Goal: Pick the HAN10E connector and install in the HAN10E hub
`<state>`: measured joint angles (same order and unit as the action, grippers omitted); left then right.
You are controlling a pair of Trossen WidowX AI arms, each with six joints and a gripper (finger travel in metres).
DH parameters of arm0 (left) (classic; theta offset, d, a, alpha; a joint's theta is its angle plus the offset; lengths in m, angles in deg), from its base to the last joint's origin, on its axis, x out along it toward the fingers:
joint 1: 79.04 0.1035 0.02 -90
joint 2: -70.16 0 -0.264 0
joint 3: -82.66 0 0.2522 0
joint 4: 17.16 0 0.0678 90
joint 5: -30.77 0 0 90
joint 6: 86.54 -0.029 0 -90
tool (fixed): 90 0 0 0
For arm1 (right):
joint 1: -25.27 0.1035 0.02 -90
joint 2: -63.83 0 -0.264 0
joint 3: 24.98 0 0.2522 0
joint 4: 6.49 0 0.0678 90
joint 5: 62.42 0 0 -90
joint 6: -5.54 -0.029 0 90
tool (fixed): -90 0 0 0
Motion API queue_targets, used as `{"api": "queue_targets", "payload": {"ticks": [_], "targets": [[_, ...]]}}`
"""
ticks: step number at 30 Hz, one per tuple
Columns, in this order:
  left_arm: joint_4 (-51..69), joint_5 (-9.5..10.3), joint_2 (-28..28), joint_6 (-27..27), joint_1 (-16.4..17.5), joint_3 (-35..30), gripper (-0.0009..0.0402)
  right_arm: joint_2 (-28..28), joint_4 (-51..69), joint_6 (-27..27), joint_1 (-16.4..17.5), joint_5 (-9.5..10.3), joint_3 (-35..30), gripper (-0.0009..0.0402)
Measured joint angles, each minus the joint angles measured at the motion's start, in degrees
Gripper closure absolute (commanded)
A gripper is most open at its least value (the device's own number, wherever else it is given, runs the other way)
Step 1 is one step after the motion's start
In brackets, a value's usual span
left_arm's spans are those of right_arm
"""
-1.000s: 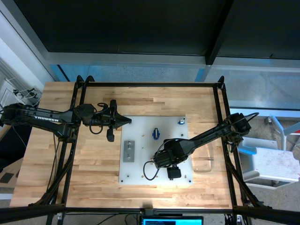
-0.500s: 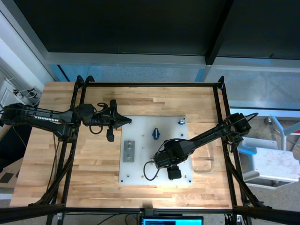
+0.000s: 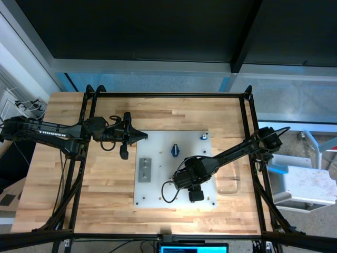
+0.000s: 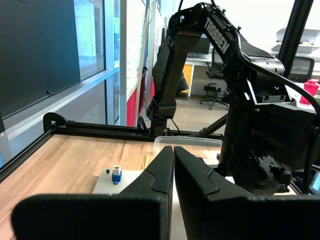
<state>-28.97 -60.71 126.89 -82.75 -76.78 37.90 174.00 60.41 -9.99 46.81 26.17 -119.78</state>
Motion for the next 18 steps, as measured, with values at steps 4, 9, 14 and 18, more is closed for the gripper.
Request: {"api": "queue_targets", "payload": {"ticks": [4, 9, 14, 18], "targets": [[0.0, 0.0, 0.0, 0.0, 0.0, 0.0, 0.0393, 0.0, 0.2, 0.0, 0.0, 0.0, 0.0, 0.0337], [0.0, 0.02, 0.0, 0.0, 0.0, 0.0, 0.0393, -1.0, 0.9, 0.0, 0.0, 0.0, 0.0, 0.0357], [0.0, 0.0, 0.0, 0.0, 0.0, 0.0, 0.0393, -3.3, 3.7, 0.0, -0.1, -0.02, -1.5, 0.0367], [0.0, 0.0, 0.0, 0.0, 0.0, 0.0, 0.0393, -4.6, 6.7, -0.2, -0.1, 0.0, -3.7, 0.037]]}}
